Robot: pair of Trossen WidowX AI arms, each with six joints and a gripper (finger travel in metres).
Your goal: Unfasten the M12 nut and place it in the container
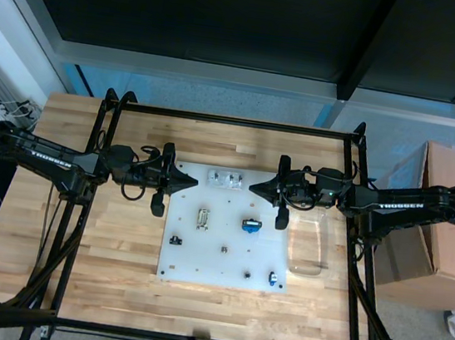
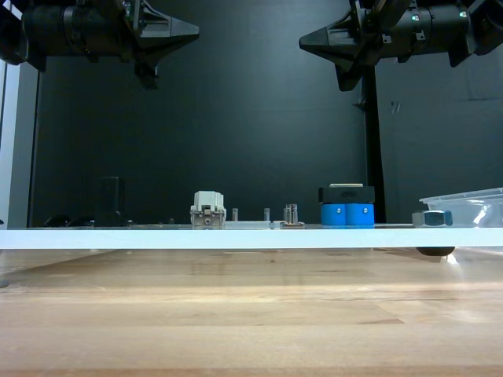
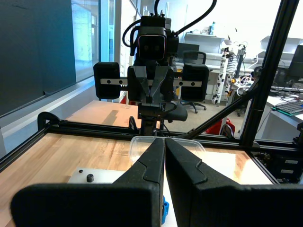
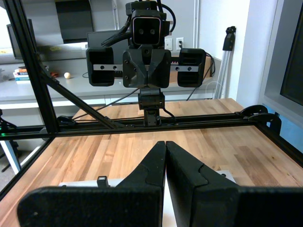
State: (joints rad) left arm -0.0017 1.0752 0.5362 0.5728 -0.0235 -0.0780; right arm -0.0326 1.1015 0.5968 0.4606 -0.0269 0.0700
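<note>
High view: the left gripper [image 1: 195, 182] hangs over the board [image 1: 199, 258] at its 11 o'clock. The right gripper [image 1: 252, 188] hangs at its 1 o'clock, and the two tips face each other, apart. The nut [image 1: 273, 275] sits on its stud at the board's 4 o'clock, near the edge. The container [image 1: 323, 245] lies on the table [image 1: 75, 242] at the board's 3 o'clock, with the nut just outside its near left corner.

Low view: both grippers hang well above the board. The nut [image 2: 430, 217] stands at 3 o'clock from a blue block [image 2: 346, 214], in front of the container [image 2: 475, 203].

Left wrist view: the left gripper's fingers [image 3: 147, 165] are pressed together and hold nothing. The container's rim [image 3: 136, 140] shows beyond them.

Right wrist view: the right gripper's fingers [image 4: 147, 170] are likewise pressed together and hold nothing.
</note>
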